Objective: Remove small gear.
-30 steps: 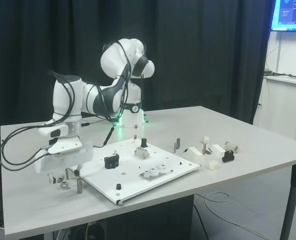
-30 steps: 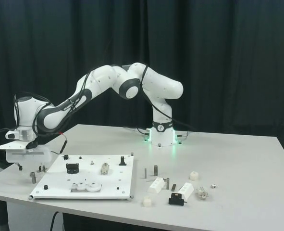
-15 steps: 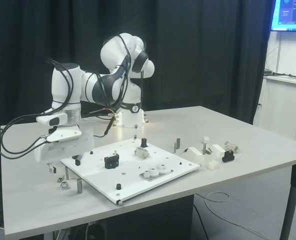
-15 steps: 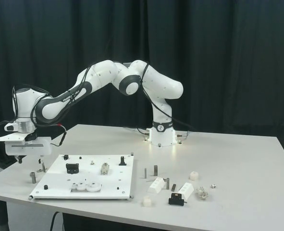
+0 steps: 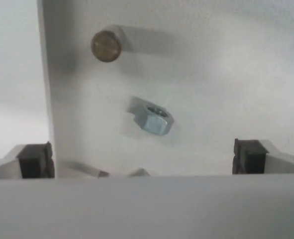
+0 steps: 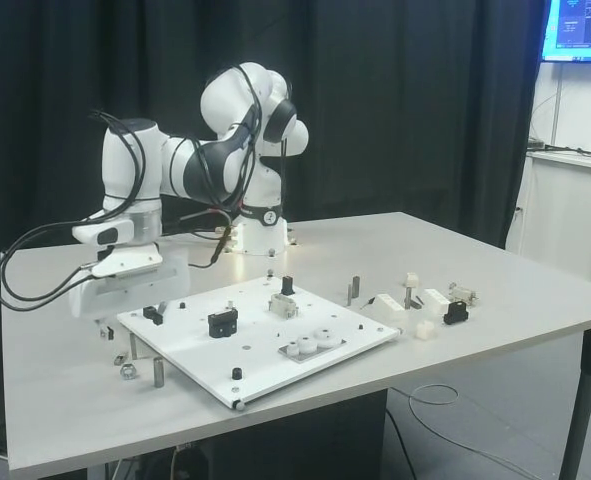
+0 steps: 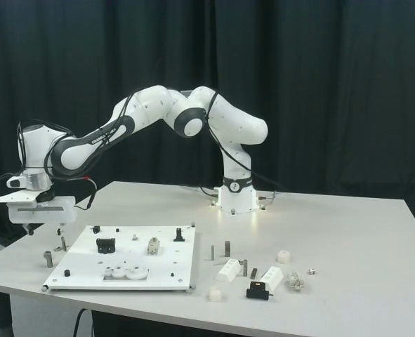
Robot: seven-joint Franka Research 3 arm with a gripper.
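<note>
First room view: the white gears (image 6: 310, 345) sit in a tight row on a grey plate on the white board (image 6: 355, 330), near the board's 5 o'clock corner. The small gear is one of that row, but I honestly can't tell which from here. In the second room view the same row (image 7: 125, 270) sits toward the board's 7 o'clock side. Nothing is touching them.

The gripper (image 6: 125, 325) is nowhere near the gears. It hangs above the table (image 6: 65, 420) off the board's 9 o'clock corner, well apart from the row. The second room view agrees and puts the gripper (image 7: 44, 228) above the board's 10 o'clock corner.

In the wrist view, the gripper (image 5: 142, 158) is spread wide with nothing held. One black fingertip (image 5: 35, 160) shows at each side of the frame. A hex nut (image 5: 154, 117) lies flat on the grey surface beneath the gap between them, touching neither. A round pin (image 5: 106, 46), seen from above, stands close to the nut, and both are just beside the board's straight edge.

A black bracket (image 6: 221, 322) stands near the middle of the board. At about 3 o'clock from the board, a scatter of small white and black loose parts (image 6: 425, 300) lies on the table.
</note>
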